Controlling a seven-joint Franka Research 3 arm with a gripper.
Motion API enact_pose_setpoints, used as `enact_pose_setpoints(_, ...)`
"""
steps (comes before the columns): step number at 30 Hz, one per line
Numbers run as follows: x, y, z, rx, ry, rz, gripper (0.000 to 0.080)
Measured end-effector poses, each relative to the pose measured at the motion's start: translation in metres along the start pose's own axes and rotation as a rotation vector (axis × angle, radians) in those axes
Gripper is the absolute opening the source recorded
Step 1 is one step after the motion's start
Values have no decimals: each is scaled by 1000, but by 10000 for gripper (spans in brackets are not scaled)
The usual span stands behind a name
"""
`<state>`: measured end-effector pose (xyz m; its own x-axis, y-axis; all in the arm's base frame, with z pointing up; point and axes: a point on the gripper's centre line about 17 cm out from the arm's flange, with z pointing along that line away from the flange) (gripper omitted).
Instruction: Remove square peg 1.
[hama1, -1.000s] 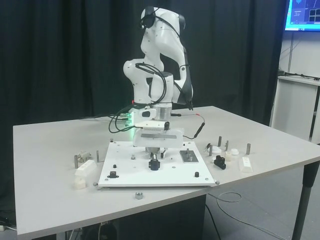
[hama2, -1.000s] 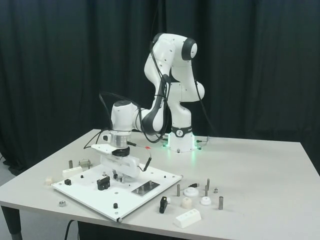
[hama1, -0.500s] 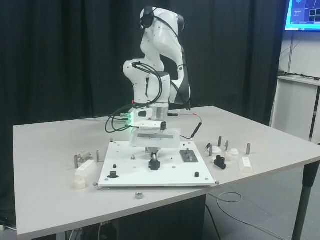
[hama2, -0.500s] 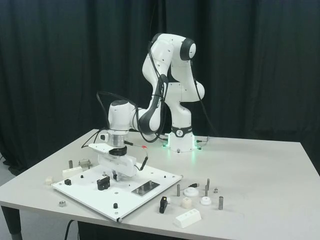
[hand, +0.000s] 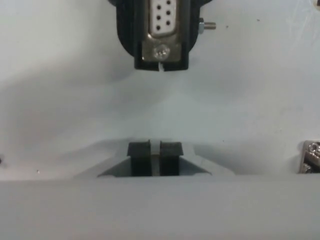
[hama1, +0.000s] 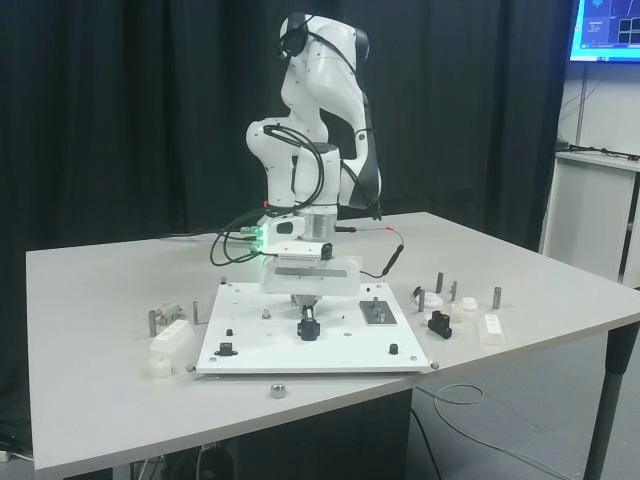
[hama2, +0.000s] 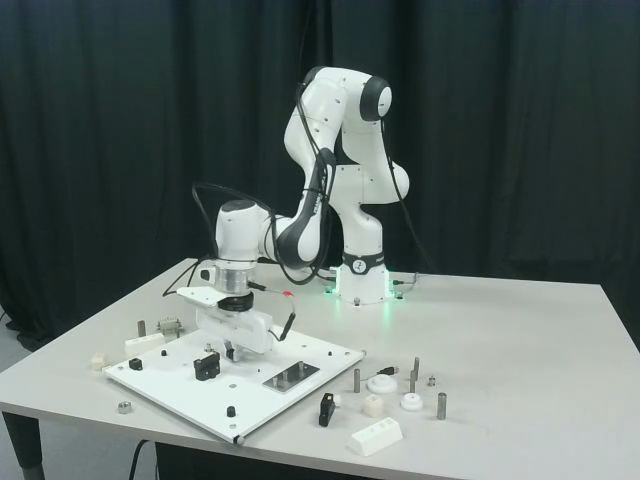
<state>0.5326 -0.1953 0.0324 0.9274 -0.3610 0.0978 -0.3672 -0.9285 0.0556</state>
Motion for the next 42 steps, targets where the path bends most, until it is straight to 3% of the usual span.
enact_pose_setpoints(24,-1,0,0,4,-13,-12,33)
enact_pose_setpoints(42,0,-1,0,23,-10,37,33)
